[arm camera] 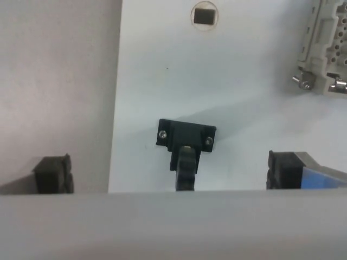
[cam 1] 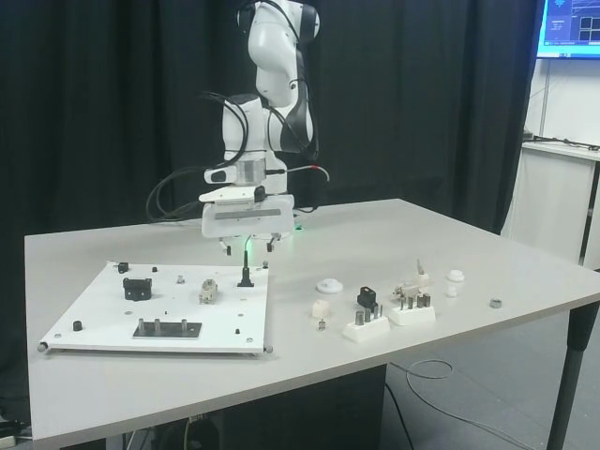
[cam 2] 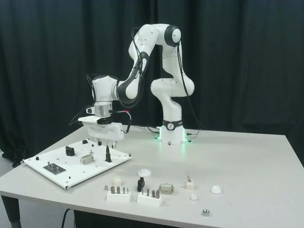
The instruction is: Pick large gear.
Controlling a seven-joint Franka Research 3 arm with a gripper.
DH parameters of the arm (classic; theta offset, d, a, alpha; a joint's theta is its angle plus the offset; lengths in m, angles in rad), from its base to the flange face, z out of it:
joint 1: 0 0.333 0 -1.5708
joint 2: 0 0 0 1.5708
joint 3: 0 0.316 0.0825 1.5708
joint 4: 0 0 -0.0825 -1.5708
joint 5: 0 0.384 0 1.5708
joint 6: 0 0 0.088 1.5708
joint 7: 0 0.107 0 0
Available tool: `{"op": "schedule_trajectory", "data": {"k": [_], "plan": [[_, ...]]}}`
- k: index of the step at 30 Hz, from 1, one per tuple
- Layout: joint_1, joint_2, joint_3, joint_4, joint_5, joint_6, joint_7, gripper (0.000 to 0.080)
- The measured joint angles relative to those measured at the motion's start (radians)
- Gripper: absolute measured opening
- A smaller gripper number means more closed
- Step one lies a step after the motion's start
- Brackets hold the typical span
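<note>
The large gear is a white toothed disc lying flat on the grey table, just off the white board's corner; the second room view also has this gear. It is outside the wrist view. My gripper hangs over the board's near corner, well apart from the gear, directly above a black upright part on a black bracket. In the wrist view the gripper is open, its black fingertips wide apart and holding nothing.
The board carries a grey connector, a black block and a pin plate. On the table stand a small white gear, two white holders with pins, a white cap and a nut.
</note>
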Motion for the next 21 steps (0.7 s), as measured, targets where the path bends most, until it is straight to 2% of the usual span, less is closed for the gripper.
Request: {"op": "schedule_trajectory", "data": {"k": [3, 4, 21], "plan": [[0.000, -0.004, -0.002, 0.000, -0.002, -0.002, 0.000, 0.0764], [0.000, -0.005, -0.002, 0.000, -0.002, -0.002, 0.000, 0.0798], [0.000, -0.010, -0.006, 0.001, -0.003, -0.003, 0.000, 0.0800]]}}
